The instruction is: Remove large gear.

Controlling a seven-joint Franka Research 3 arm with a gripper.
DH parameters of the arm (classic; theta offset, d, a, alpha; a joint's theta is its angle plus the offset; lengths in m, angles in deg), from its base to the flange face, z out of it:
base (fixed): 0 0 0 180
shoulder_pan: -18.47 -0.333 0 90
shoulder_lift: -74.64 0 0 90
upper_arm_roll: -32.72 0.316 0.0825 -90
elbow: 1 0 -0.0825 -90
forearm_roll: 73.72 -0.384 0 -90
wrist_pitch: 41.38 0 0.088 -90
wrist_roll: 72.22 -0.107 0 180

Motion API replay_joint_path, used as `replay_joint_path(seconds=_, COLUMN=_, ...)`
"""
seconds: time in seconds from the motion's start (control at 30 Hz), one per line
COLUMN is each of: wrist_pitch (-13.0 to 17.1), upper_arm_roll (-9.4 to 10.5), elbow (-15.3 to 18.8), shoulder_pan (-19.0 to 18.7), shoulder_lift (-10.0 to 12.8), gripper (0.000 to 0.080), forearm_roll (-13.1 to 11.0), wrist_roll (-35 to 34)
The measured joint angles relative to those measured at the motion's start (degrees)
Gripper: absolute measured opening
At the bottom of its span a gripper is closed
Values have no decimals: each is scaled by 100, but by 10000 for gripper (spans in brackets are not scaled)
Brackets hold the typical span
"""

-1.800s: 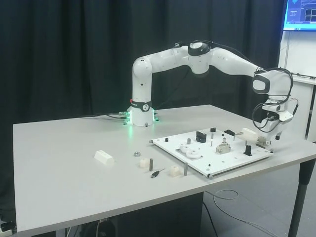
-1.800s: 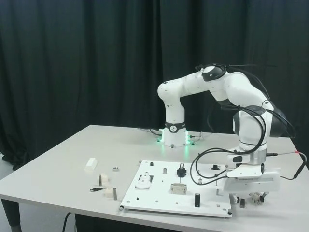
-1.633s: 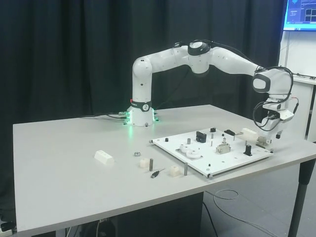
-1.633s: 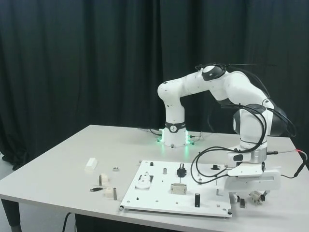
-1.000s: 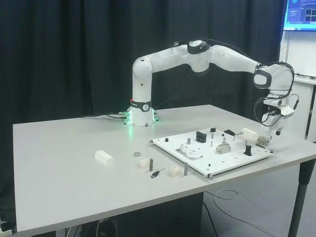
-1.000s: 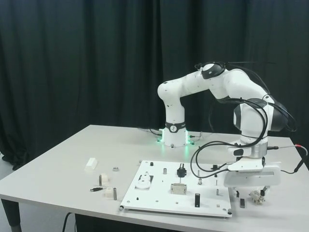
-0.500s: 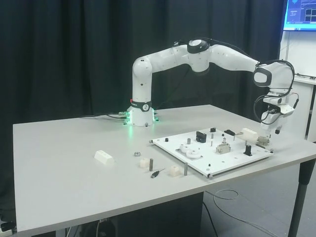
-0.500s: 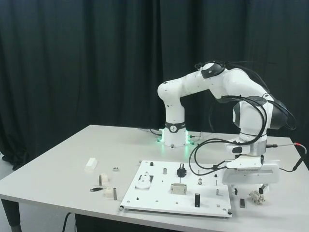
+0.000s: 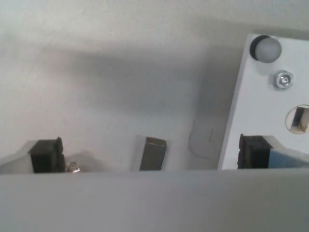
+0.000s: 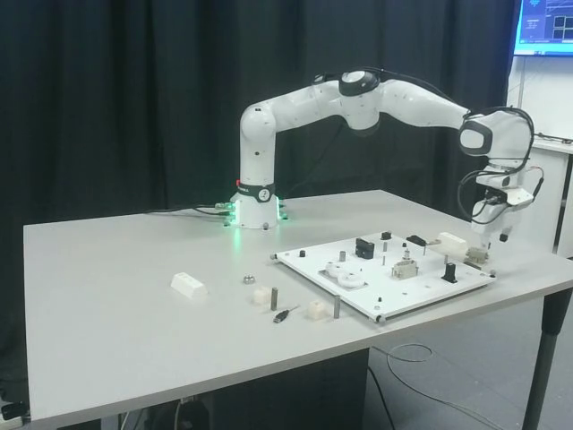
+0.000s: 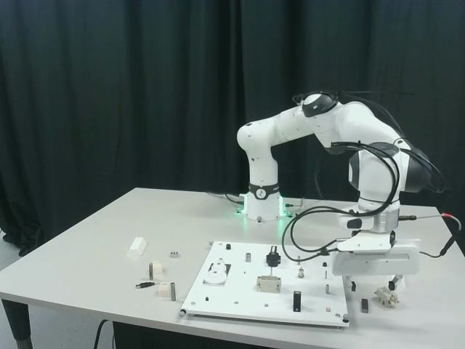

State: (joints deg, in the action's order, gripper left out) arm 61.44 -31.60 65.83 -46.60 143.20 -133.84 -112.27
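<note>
The large gear [image 10: 351, 278] [image 11: 213, 276] is white and lies flat on the white board [image 10: 403, 288] [image 11: 240, 294], next to a smaller white gear [image 10: 336, 268] [image 11: 219, 264]. My gripper [image 10: 490, 240] [image 11: 373, 285] [image 9: 148, 153] hangs open above the table at the board's opposite end, far from the gears. It holds nothing. In the wrist view a small dark block [image 9: 153, 153] lies on the table between the black fingertips [image 9: 46, 154], and the board's corner [image 9: 251, 101] is beside them.
A small metal part [image 10: 477, 257] [image 11: 383, 296] lies on the table under the gripper. Black and grey fixtures [image 10: 406, 267] stand on the board. White blocks [image 10: 189, 285], a nut [image 10: 243, 279] and dark pins [image 10: 274, 298] lie beside the board. A monitor [image 10: 544, 22] is at the back.
The gripper has risen from just above the table by the board's end and shifted slightly toward the board. The small metal part stays on the table.
</note>
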Motion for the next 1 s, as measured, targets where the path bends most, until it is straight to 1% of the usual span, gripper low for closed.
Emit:
replay_joint_path(seconds=0.13, wrist_pitch=-63, upper_arm_roll=-49, elbow=0, shoulder_pan=27, shoulder_lift=-21, gripper=800, forearm_roll=17, wrist_roll=0)
replay_joint_path(seconds=0.3, wrist_pitch=-272, upper_arm_roll=-233, elbow=0, shoulder_pan=32, shoulder_lift=-22, gripper=800, forearm_roll=75, wrist_roll=5)
replay_joint_path(seconds=0.63, wrist_pitch=-856, upper_arm_roll=-585, elbow=51, shoulder_pan=89, shoulder_lift=-22, gripper=800, forearm_roll=485, wrist_roll=241)
replay_joint_path(seconds=0.8, wrist_pitch=-1119, upper_arm_roll=-751, elbow=184, shoulder_pan=122, shoulder_lift=-23, gripper=800, forearm_roll=632, wrist_roll=500)
replay_joint_path(seconds=1.0, wrist_pitch=-1281, upper_arm_roll=-949, elbow=521, shoulder_pan=116, shoulder_lift=-23, gripper=800, forearm_roll=708, wrist_roll=953)
